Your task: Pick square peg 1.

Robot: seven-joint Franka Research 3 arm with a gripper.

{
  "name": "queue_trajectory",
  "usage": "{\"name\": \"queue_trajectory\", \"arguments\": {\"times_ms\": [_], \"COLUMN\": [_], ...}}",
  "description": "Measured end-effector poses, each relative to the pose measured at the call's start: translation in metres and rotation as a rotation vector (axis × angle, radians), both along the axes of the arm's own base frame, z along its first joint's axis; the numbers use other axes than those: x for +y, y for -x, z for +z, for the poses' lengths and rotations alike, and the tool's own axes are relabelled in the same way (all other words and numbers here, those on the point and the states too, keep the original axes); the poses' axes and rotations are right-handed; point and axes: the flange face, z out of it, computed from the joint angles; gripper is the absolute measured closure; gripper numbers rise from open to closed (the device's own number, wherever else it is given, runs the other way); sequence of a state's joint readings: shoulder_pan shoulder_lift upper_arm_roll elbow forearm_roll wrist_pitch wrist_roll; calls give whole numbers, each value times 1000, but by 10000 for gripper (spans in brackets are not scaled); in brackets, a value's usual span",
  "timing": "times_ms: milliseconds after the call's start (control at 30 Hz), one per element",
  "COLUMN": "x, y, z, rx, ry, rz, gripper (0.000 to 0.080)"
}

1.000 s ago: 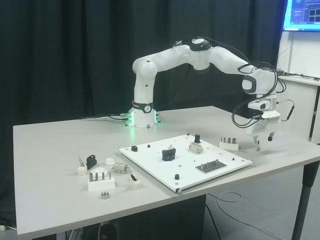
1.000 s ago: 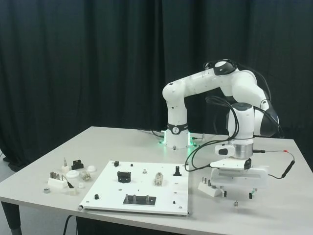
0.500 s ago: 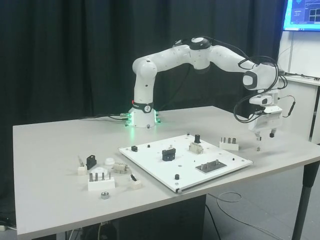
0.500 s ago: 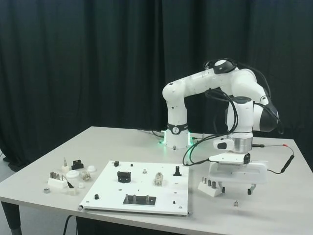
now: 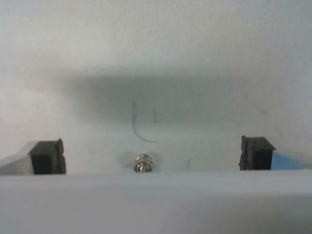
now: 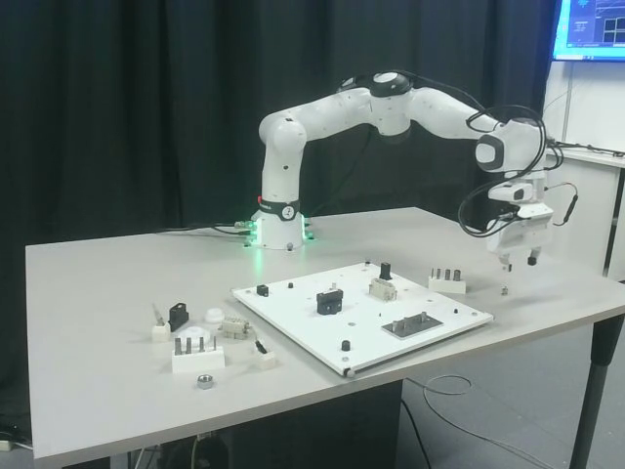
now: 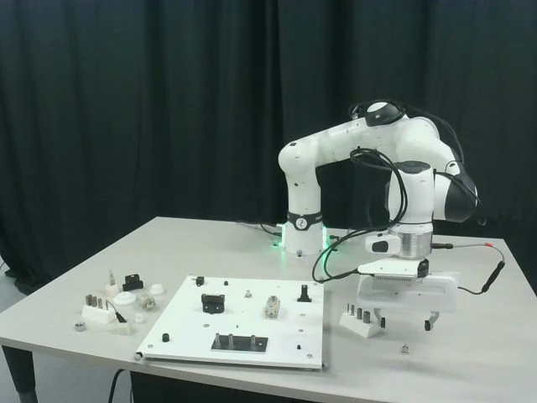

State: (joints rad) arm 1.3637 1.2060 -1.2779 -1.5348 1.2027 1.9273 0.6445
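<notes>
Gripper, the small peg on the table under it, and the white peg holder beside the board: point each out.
gripper point(image 5: 151, 155), wrist view, midway between the black fingertips.
small peg point(image 7: 404, 349), second room view, its body on the table.
white peg holder point(image 6: 446, 283), first room view, front face of its block.

A small shiny peg point(image 5: 142, 162) sits on the grey table point(image 5: 156, 58). Two black fingertips point(image 5: 47, 157) of the gripper point(image 5: 151, 155) are spread wide apart, one on each side of the peg, not touching it.
</notes>
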Motion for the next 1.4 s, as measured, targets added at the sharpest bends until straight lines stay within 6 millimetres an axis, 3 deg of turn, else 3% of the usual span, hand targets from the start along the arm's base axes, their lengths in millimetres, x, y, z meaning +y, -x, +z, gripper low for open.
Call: {"name": "queue_trajectory", "arguments": {"times_ms": [800, 1100, 1400], "x": [9, -5, -34], "y": [-3, -9, -20], "z": [18, 31, 44], "rx": [9, -2, -11], "ry": [11, 57, 128], "rz": [37, 27, 26], "gripper": [3, 3, 3]}}
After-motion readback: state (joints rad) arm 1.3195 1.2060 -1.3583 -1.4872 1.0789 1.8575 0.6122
